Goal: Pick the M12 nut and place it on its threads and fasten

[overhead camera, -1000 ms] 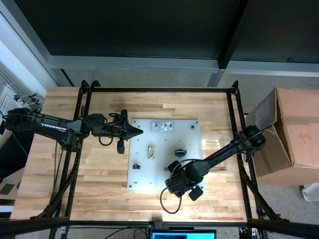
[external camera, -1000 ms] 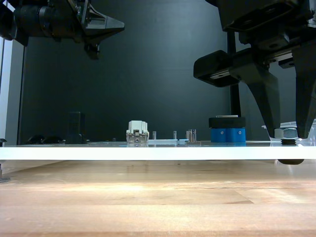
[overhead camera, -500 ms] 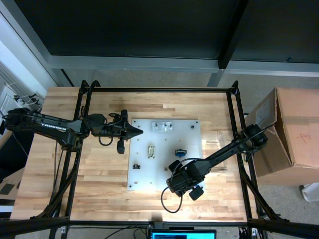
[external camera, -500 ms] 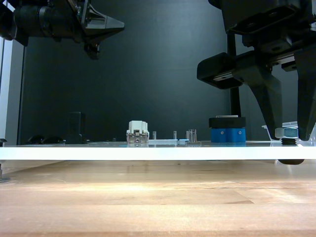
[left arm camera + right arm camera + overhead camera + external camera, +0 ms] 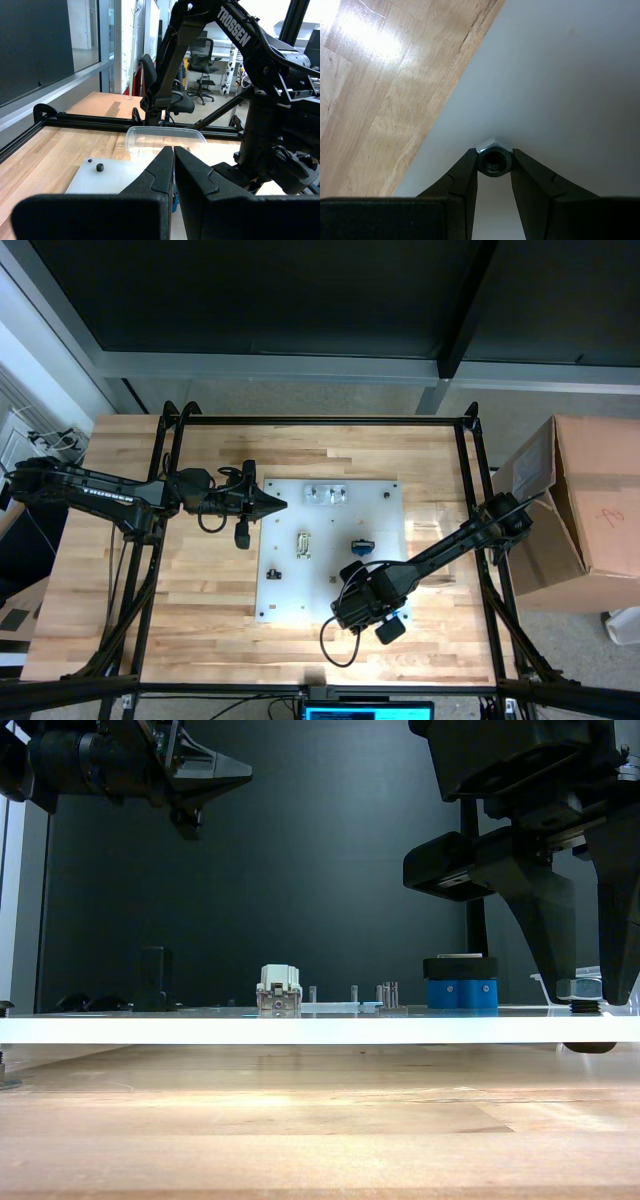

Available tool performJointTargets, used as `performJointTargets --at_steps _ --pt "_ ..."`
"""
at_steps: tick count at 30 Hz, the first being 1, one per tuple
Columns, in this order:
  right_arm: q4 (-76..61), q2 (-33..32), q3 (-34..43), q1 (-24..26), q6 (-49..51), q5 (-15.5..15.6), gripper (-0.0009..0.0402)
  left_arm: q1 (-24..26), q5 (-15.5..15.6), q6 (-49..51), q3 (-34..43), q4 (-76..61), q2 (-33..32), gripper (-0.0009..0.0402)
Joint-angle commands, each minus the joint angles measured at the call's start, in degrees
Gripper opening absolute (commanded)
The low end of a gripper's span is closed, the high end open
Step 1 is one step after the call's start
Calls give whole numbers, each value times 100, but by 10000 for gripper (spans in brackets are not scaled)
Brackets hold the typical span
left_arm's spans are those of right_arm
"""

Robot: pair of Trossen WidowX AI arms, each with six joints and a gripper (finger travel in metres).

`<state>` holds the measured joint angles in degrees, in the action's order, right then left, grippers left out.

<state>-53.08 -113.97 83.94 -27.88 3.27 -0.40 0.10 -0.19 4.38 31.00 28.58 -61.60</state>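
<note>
The small silver M12 nut sits between the fingertips of my right gripper, which is shut on it above the white board. In the low view the nut rests on top of the black ribbed stud, whose ribs still show below it. My right gripper hangs over the board's near right edge and hides the nut from the high view. My left gripper hovers high over the board's left edge, its fingers pressed together on nothing.
A blue part and a white connector stand mid-board. A clear tray lies past the board's far side, and a black post stands near that corner. A cardboard box sits off the table's right edge.
My right gripper has turned slightly about the stud, with the nut still in its fingers on top of the stud. The left arm has not moved.
</note>
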Motion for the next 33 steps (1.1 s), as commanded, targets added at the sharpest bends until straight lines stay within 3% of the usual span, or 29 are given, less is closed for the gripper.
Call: performJointTargets --at_steps 1,20,33 --pt "72 9 22 -2 -52 2 12 -2 0 0 0 2 0 0" --pt "-26 -155 192 -13 -494 44 12 0 0 0 0 0 0 0" --pt "-55 -153 181 -13 -1416 42 12 -2 0 0 0 0 0 0"
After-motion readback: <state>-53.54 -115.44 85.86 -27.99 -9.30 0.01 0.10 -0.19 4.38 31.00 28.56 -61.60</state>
